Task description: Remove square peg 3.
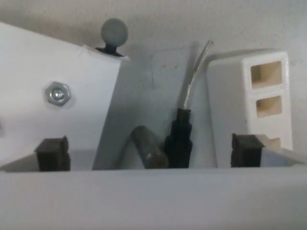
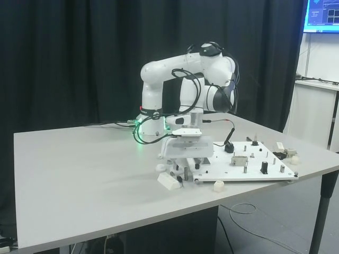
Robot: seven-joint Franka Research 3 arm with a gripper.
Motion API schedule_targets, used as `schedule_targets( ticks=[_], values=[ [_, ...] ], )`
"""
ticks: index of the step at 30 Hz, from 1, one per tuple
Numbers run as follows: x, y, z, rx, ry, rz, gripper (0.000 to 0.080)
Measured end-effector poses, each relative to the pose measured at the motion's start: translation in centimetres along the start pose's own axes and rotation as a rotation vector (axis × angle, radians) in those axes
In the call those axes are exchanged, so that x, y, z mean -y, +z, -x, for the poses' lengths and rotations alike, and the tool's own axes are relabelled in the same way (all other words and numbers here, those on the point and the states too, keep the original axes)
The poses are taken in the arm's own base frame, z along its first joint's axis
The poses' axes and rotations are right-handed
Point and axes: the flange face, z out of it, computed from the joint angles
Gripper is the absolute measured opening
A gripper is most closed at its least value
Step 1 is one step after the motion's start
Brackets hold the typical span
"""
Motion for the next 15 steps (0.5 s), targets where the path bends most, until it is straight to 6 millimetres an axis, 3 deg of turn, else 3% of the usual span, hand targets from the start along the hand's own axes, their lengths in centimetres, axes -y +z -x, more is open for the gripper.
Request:
schedule_targets(
  ticks=[15],
  values=[
    [0.2,-1.9,-0.7,-0.017,0.005,-0.02,0.0797]
  ],
)
